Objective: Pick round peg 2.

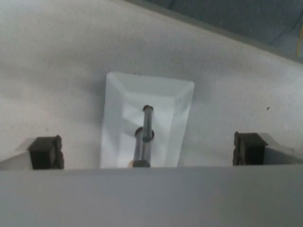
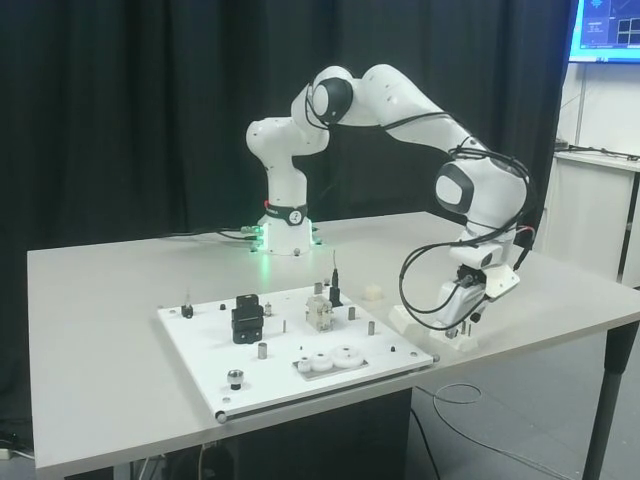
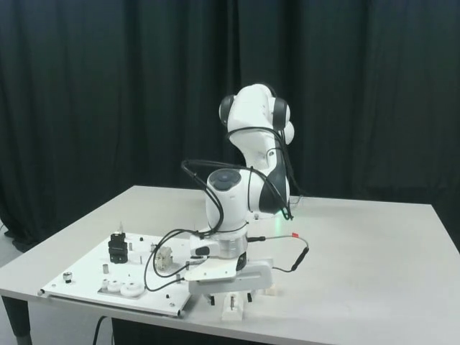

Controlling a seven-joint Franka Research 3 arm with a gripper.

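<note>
Two pegs (image 1: 145, 137) stand in a white holder (image 1: 144, 124) between the spread tool (image 1: 147, 150).

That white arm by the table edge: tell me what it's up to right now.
The white Franka arm has its tool hanging low over a small white holder near the grey table's front edge, beside the white assembly board. Dark round pegs stand upright in the holder. The tool's fingers are spread wide on either side of the holder, touching nothing. No peg has been grasped yet.
</note>
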